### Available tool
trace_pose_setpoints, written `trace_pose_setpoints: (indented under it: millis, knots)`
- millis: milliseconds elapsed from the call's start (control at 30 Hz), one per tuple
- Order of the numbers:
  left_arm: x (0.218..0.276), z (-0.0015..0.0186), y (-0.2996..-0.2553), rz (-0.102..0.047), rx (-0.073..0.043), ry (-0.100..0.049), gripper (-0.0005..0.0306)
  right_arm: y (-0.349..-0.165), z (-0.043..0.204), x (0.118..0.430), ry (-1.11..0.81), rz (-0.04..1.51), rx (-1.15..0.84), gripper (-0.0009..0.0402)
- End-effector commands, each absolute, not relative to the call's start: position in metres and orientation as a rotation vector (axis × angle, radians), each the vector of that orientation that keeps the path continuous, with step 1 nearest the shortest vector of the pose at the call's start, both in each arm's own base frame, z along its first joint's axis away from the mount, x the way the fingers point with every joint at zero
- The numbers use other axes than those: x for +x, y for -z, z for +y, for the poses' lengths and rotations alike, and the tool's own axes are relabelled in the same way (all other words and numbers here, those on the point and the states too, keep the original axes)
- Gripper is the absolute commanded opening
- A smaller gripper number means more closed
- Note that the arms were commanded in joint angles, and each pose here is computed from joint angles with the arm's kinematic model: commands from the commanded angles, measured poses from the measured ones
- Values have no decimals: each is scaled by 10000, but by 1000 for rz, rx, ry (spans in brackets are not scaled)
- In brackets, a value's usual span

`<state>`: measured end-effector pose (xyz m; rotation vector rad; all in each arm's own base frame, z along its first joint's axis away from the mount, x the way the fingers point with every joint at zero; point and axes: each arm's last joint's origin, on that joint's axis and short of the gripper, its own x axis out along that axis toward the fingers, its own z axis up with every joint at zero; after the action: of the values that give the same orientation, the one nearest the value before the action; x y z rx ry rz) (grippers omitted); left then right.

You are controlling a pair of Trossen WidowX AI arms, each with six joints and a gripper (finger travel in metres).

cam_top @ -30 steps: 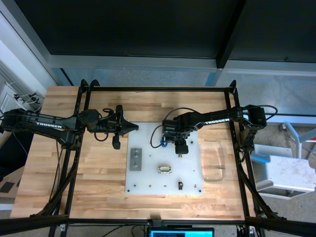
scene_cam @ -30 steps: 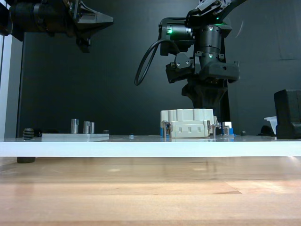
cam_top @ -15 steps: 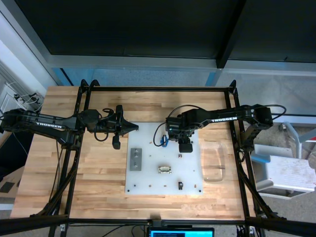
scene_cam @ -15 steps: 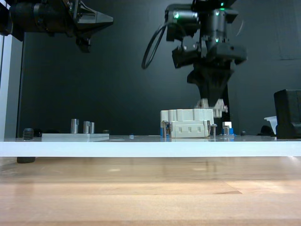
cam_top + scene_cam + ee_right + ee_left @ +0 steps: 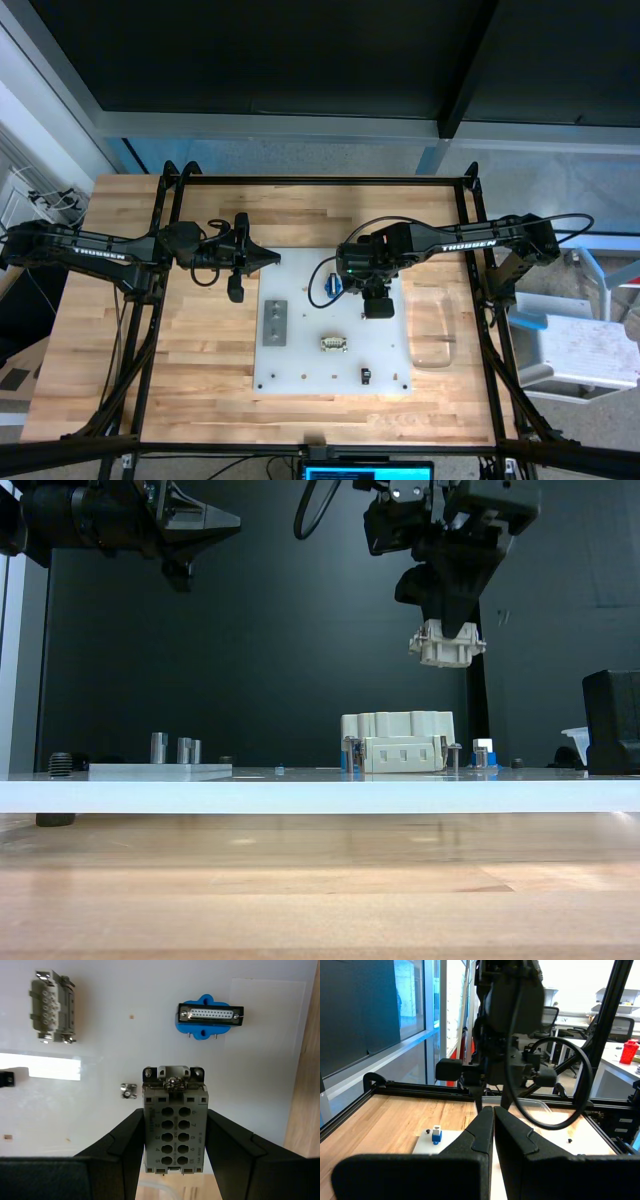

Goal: Pick the HAN10E connector and install in the HAN10E hub

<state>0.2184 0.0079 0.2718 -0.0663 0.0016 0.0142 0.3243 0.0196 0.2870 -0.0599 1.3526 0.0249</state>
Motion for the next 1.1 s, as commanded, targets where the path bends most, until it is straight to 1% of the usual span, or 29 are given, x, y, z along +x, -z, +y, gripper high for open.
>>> trace_pose_setpoints:
  millis: [33,133,233,467,867,1000,1100]
  knots:
    - [2184,80,-2718,2,-66,-14,0,-2878,304,3231,-39,1357,-73,20]
    - [2184,80,-2718,1,-66,-14,0,-2879,477,3214,-65,1351,-95,20]
    - [2184,80,-2718,2,-66,-14,0,-2841,637,3230,-66,1346,-104,20]
    - [2185,80,-2717,2,-66,-14,0,-2753,889,3355,-29,1363,-47,20]
    - [2184,80,-2717,2,-66,-14,0,-2653,1164,3707,11,1356,21,20]
    - [2184,79,-2719,1,-66,-14,0,-2600,1237,3810,14,1361,26,20]
    - [2185,80,-2717,2,-66,-14,0,-2543,1279,3869,24,1368,35,20]
